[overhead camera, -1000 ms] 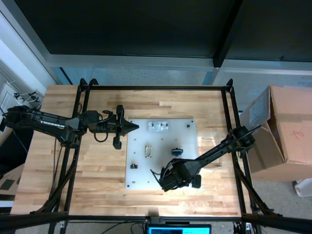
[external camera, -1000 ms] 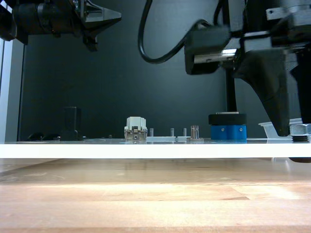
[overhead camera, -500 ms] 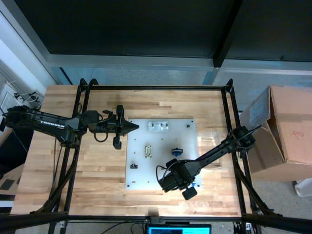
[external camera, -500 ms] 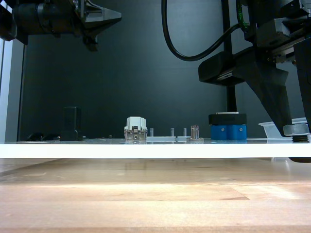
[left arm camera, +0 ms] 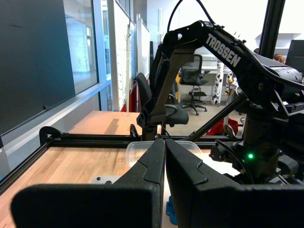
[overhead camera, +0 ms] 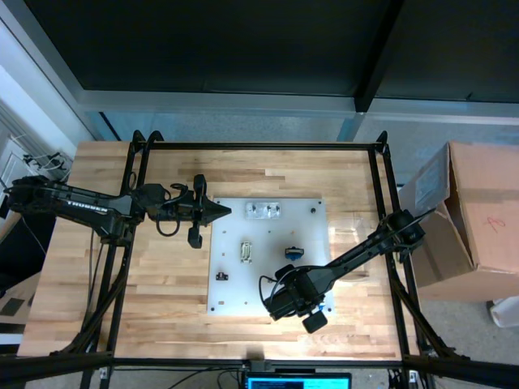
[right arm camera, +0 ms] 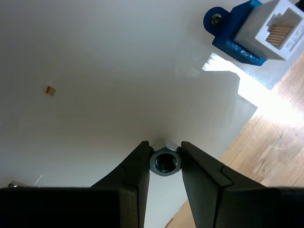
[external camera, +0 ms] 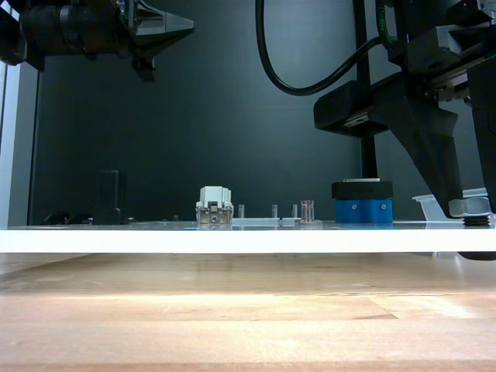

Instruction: Pick the M12 nut and place it on its threads and fasten

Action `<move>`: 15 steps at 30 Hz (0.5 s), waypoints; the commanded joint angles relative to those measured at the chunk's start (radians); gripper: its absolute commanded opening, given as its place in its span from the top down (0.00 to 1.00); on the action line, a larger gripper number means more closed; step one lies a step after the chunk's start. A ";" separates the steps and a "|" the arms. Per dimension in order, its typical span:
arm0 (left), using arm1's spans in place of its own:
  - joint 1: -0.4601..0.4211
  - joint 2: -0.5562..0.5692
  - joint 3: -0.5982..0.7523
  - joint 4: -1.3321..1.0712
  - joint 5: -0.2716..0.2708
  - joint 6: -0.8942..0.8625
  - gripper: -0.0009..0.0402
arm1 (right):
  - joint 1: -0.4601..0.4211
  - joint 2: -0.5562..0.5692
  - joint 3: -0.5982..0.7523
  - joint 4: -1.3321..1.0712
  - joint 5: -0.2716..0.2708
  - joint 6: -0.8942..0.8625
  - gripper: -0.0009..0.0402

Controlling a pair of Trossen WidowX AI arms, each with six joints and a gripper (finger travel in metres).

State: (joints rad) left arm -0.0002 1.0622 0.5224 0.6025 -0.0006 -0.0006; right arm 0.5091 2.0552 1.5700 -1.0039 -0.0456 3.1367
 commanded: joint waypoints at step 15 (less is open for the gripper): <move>0.000 0.000 0.000 0.000 0.000 0.000 0.98 | 0.000 -0.001 0.001 -0.008 0.019 -0.003 0.83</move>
